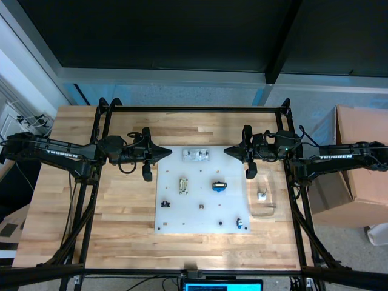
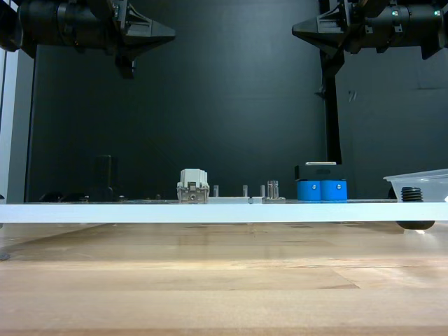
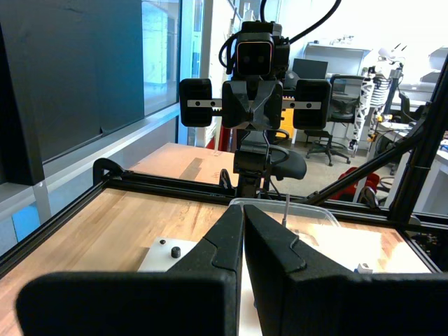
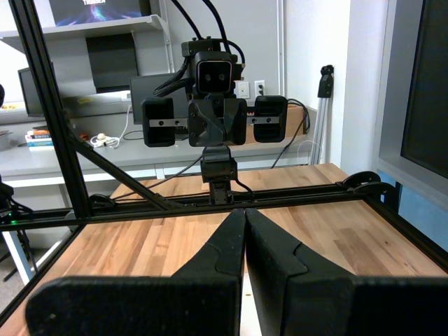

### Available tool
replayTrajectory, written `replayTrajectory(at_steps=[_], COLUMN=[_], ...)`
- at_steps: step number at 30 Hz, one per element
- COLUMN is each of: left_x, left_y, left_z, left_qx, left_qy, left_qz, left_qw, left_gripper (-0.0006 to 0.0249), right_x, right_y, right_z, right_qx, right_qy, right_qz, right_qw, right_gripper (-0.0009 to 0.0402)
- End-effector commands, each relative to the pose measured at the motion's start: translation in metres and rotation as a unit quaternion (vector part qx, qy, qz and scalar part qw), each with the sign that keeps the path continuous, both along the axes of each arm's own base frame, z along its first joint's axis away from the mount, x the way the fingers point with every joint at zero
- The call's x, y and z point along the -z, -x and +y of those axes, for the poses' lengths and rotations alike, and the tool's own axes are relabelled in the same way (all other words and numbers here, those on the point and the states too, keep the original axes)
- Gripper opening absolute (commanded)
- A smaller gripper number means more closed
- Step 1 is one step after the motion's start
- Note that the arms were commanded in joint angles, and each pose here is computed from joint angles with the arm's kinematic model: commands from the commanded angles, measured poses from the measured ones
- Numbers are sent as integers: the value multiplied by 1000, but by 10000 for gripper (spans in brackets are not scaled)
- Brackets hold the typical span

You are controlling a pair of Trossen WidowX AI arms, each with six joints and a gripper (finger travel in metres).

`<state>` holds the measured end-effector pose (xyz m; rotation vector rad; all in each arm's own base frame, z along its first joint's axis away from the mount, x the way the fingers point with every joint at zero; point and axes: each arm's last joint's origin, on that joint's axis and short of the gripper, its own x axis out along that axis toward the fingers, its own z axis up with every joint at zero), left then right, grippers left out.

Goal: Pick the RJ45 connector and install on the taskboard

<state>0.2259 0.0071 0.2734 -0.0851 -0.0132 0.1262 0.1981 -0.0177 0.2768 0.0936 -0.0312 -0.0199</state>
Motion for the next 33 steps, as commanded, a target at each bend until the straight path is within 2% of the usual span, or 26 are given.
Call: replayTrajectory(at_steps=[1, 12, 17, 21, 26, 33], left_x=[0, 0, 0, 0, 0, 0], left_y=[0, 0, 0, 0, 0, 0], left_z=[0, 0, 0, 0, 0, 0], left_qx=[0, 0, 0, 0, 0, 0], left_qy=[0, 0, 0, 0, 0, 0], left_qz=[0, 0, 0, 0, 0, 0], left_qw=[1000, 1000, 1000, 1000, 1000, 1000], left_gripper=[0, 0, 0, 0, 0, 0], right_x=[0, 1, 4, 1, -11, -29], right_y=[0, -1, 8, 28, 56, 85], right_z=[0, 0, 1, 5, 15, 28], right_qx=[0, 3, 1, -5, -28, -30], right_qy=[0, -6, -3, -7, -9, 8], right_qz=[0, 3, 83, 179, 268, 388], right_qw=[1000, 1000, 997, 984, 963, 921], right_gripper=[0, 0, 0, 0, 0, 0])
